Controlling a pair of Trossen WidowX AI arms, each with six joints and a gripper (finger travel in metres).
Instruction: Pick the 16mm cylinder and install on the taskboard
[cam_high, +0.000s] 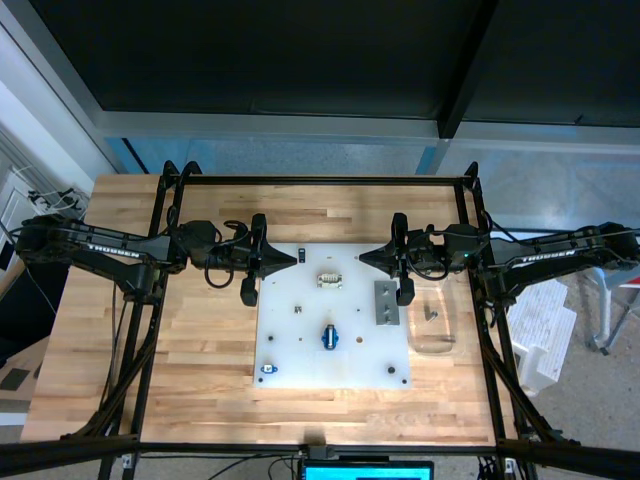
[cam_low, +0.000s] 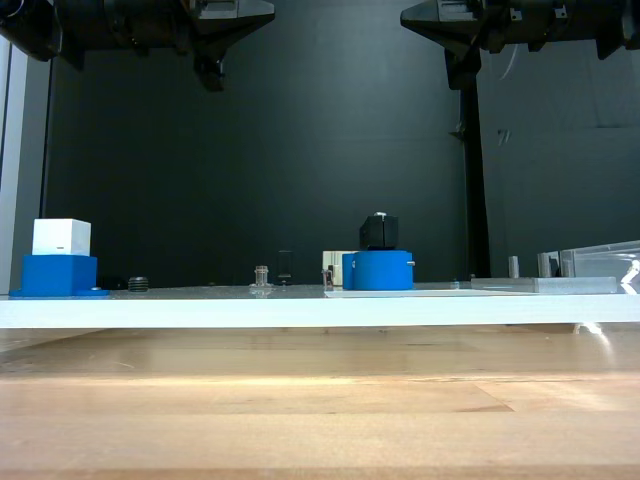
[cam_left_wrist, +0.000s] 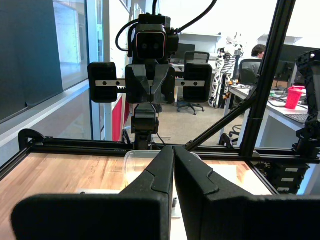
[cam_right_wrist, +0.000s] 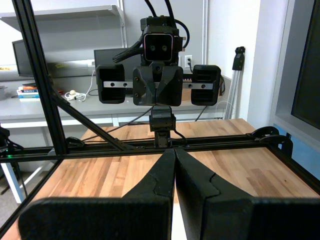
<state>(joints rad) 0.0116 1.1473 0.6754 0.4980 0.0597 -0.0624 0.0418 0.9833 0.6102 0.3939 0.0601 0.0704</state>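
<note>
1. Nearest the front edge of the table (cam_high: 150, 390), the taskboard (cam_high: 300, 345) lies flat and white. A small blue-and-white piece (cam_high: 267, 372) sits at its near-left corner, and the blue connector (cam_high: 329, 337) stands mid-board.
2. Just beside the board's right edge is the clear plastic tray (cam_high: 445, 340), and there's the target. The 16mm cylinder (cam_high: 432, 312) is a tiny grey peg inside the tray, well apart from both arms. Whether it stands or lies, I can't tell.
3. My read on handling: it is solid metal, so stiff and not fragile. It looks light, smooth and probably slippery, and it may roll or squirt out of a sloppy pinch. Best to squeeze across its round sides towards the upper end, leaving the lower end bare to enter a hole. The tray wall will crowd the approach.
4. A little farther on, the grey metal block (cam_high: 386, 302) sits on the board near the tray, and the beige connector (cam_high: 328, 279) lies beyond it.
5. Over the board's far edge, both arms hang high, tip facing tip.
   - The left pincer (cam_high: 294, 258) has its fingers pressed together and holds nothing.
   - The right pincer (cam_high: 364, 258) is likewise closed and empty. It is the one nearer the tray, so it seems the natural picker, and it must spread first.
</note>
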